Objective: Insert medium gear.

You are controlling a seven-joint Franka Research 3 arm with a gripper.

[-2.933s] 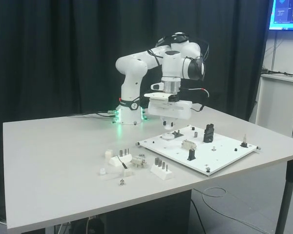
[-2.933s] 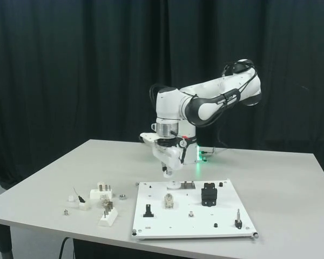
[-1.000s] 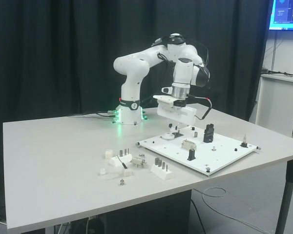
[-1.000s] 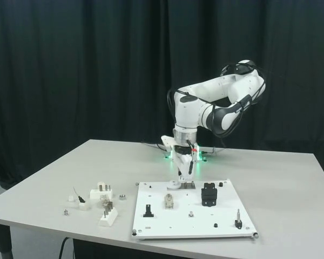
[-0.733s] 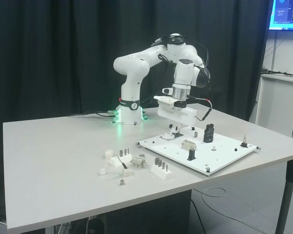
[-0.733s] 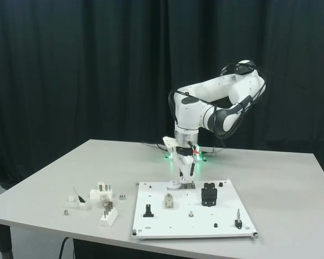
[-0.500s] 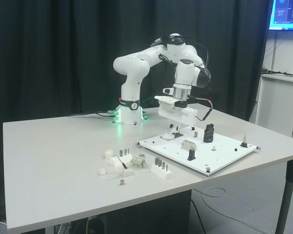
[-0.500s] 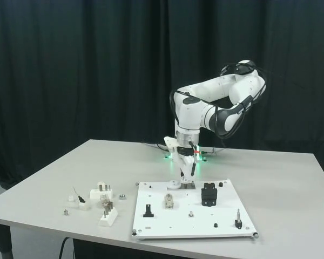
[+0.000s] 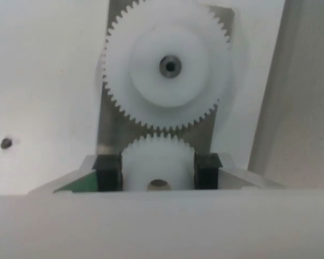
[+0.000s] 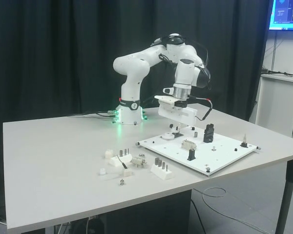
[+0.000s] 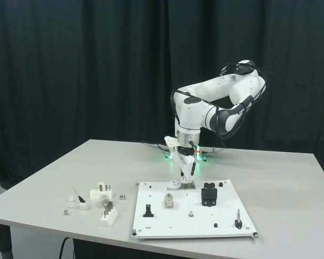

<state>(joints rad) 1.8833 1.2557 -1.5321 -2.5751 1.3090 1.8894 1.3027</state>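
I count two white gears on my wrist feed: a large gear seated on a pin near the upper centre of that frame, and a medium gear at the lower centre. Their teeth meet just where the two rims come together, over a grey plate set into the white board.

The gripper is clamped on the medium gear: one black fingertip presses its one flank and the other black pad sits against the opposite flank, so the gear fills the gap between the jaws.

In the first room view the arm reaches down from the upper middle of the frame to the board's far left corner, right of centre. One board lies on the grey table. At lower centre of that frame I make out a small cluster of loose white parts on the table, well apart from the gripper; I cannot count them surely.
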